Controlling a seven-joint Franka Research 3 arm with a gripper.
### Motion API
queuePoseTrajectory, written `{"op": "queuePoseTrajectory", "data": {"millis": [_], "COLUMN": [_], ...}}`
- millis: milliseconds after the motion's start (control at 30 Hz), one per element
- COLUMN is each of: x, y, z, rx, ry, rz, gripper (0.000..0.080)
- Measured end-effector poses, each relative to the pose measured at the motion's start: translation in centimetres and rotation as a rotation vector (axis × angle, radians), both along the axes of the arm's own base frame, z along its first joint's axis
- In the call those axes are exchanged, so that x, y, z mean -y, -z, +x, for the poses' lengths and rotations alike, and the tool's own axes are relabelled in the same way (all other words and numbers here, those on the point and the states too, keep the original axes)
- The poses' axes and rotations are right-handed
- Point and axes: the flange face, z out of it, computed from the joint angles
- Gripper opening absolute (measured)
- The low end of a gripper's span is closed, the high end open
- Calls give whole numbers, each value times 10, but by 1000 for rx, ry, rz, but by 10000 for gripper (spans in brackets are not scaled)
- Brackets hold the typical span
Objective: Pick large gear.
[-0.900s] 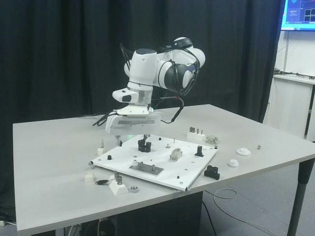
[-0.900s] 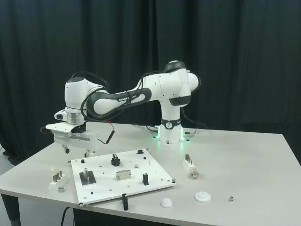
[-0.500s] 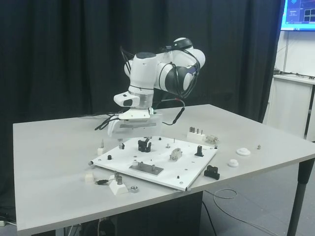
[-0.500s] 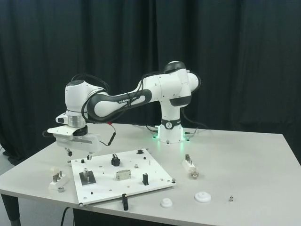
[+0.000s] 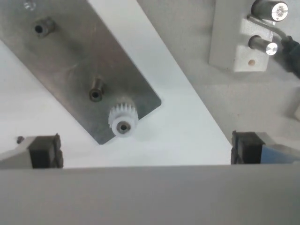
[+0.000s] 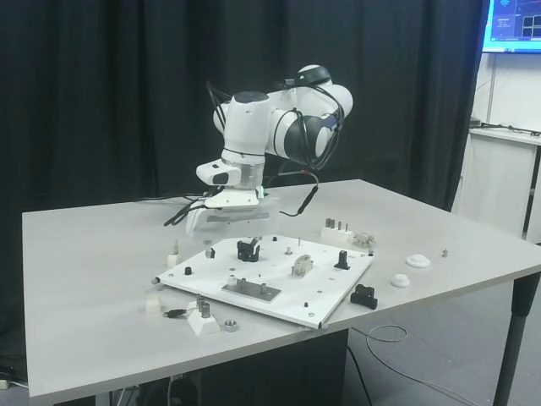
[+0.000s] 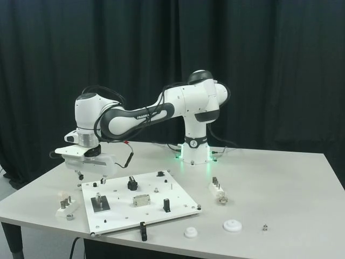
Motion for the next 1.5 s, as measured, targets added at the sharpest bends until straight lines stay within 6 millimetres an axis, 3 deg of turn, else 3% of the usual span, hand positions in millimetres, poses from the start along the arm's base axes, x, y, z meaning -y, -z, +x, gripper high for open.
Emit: {"op": "queuePoseTrajectory", "data": {"millis": [1100, 1333, 1500], "x": [-3, -18, -39], "y": [1, 1, 2], "z": [1, 3, 9], "rx": [-1, -13, -15], "ry": [2, 24, 49], "rz": [3, 41, 93], "gripper": [800, 800, 800]}}
